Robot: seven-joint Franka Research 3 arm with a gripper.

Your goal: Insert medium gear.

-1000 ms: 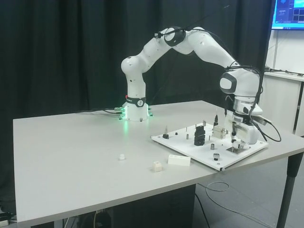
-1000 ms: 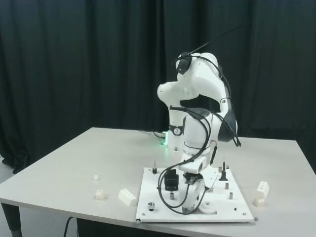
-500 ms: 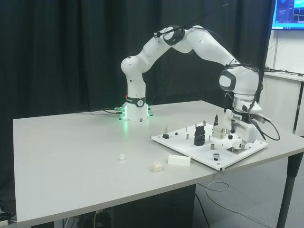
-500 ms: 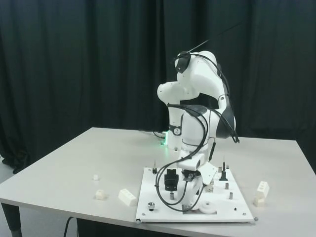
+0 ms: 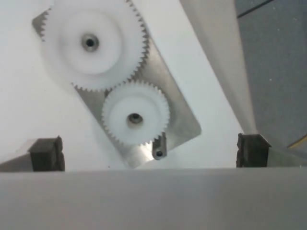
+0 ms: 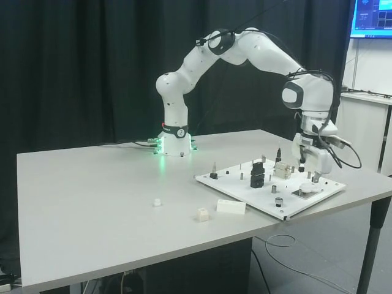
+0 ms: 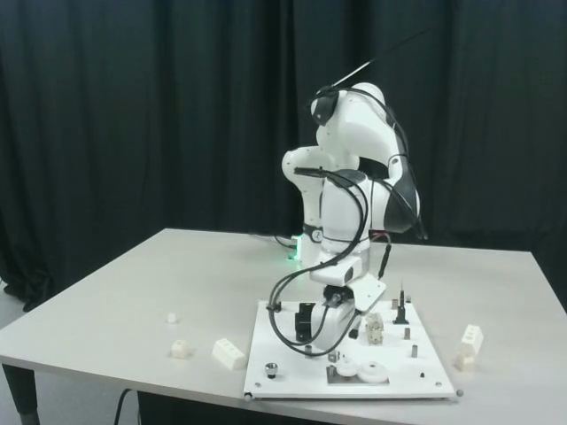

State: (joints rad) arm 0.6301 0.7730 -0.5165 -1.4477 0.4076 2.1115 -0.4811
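My pincer hangs above the white board with its fingers spread wide and nothing between them; in the wrist view the two black fingertips stand far apart, one to either side of the grey metal plate below. The medium gear sits on that plate, seated flat over a peg whose dark end shows through its centre hole. Its teeth mesh with those of the large gear just beside it, which sits on its own peg on the same plate. A third, small peg stands bare at the plate's edge, right next to the medium gear's rim. In the first room view my pincer is clear of the gears, lifted a little over the corner of the board at the table edge, and the white gears lie under it. The second room view shows my pincer raised over the board and both gears lying side by side near the board's front edge. Other fixtures on the board: a black block, a small upright pin and a small round part. On the bare table beside the board lie a white rectangular block, a small white cube-like piece and a small white cap. A green light glows at the arm's base.
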